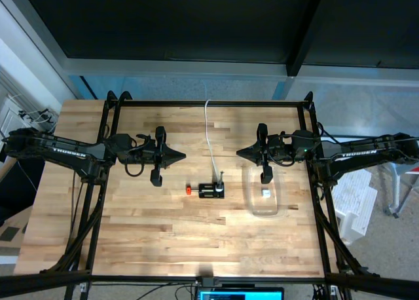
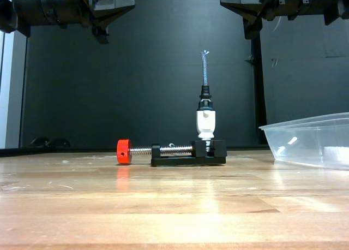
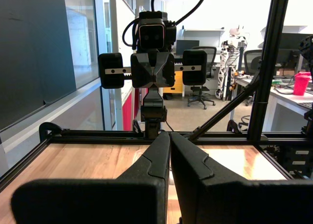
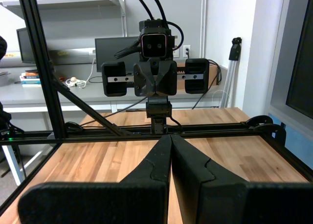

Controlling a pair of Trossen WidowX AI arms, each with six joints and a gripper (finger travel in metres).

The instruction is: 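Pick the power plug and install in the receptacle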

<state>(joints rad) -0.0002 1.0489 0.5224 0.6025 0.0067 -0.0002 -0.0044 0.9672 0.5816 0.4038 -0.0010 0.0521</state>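
The black power plug [image 2: 205, 100] stands upright in the white receptacle [image 2: 205, 123], which is clamped in the black vise [image 2: 188, 153] with its red knob [image 2: 124, 151]. The braided cable [image 2: 205, 70] rises from the plug, and nothing holds it. In the high view the vise [image 1: 211, 190] sits mid-table with the plug [image 1: 221, 180] covering the receptacle's face. My left gripper [image 1: 183, 156] hangs high, left of the vise, fingers shut on nothing [image 3: 169, 135]. My right gripper [image 1: 238, 153] hangs high to the right, likewise shut and empty [image 4: 170, 136].
The clear tray [image 1: 252, 195] lies right of the vise with only the white block [image 1: 266, 193] in it. The receptacle's pale cord [image 1: 209, 136] runs to the table's far edge. A black frame borders the table.
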